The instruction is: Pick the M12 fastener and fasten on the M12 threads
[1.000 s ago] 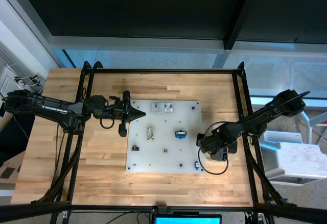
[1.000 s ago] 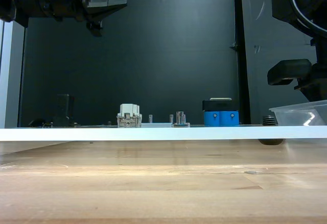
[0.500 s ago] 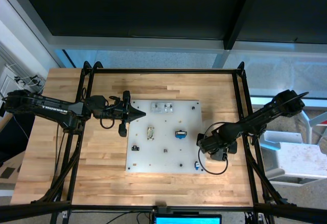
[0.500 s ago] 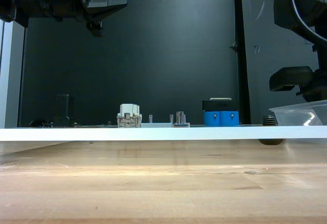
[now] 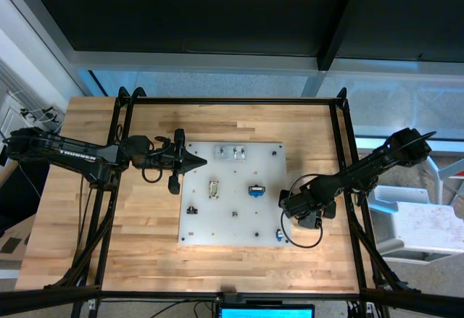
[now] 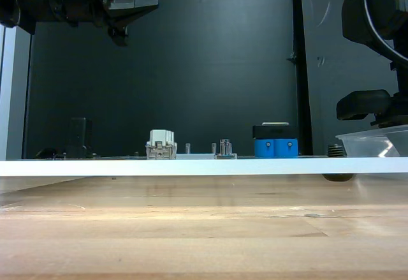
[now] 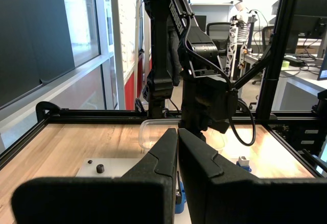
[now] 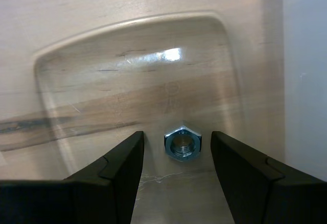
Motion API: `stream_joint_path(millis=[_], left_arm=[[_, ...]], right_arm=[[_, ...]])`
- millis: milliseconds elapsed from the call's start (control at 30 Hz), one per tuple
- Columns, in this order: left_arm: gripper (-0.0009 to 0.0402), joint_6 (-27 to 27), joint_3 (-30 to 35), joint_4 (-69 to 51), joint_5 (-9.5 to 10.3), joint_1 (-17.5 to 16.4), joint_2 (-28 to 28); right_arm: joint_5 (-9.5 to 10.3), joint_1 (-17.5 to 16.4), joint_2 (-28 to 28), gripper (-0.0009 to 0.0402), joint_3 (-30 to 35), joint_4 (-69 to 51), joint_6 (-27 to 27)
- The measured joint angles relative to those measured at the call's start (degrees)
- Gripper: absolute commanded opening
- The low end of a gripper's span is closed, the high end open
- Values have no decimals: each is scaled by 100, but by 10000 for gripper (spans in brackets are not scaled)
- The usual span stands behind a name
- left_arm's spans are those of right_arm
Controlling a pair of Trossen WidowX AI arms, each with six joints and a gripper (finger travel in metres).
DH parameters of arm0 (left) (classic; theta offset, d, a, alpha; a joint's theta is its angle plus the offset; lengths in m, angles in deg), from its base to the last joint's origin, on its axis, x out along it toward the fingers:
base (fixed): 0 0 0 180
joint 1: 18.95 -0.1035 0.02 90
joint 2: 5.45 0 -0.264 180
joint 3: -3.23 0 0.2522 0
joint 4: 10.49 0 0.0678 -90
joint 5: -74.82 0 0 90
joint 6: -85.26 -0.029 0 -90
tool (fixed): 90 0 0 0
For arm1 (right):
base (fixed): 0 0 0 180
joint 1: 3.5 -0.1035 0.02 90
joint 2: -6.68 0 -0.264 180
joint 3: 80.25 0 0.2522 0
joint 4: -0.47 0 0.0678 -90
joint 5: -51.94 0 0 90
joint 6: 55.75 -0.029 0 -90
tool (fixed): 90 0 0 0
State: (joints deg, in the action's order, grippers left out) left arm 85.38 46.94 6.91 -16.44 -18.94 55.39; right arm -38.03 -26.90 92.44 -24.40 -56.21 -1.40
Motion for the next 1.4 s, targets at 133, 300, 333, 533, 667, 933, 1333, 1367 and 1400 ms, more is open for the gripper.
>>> stream_joint_path(millis=[133,300,333,533,667,933,1333,1367,1400], left_arm=[[0,-2,0,0,0,0,0],[0,-2,-2,0,0,0,0],[0,-2,-2,0,0,0,0],[0,0,-2,0,0,0,0],[0,-2,-2,0,2,0,0],[0,0,-2,0,2,0,0],[0,-2,0,0,0,0,0],[0,0,0,2,2,0,0],[0,0,-2,0,2,0,0]], right_arm=[[0,0,0,147,-2,33,0],[-7,2,0,117,-2,70,2],[-7,2,0,112,-2,76,4],[-9,4,0,81,-4,111,9],[-4,4,0,63,-4,118,17],[0,15,-9,40,0,114,17],[-44,15,-138,27,798,-922,17],[-44,15,-138,28,916,-1032,17],[-44,15,-138,28,1029,-1110,15]])
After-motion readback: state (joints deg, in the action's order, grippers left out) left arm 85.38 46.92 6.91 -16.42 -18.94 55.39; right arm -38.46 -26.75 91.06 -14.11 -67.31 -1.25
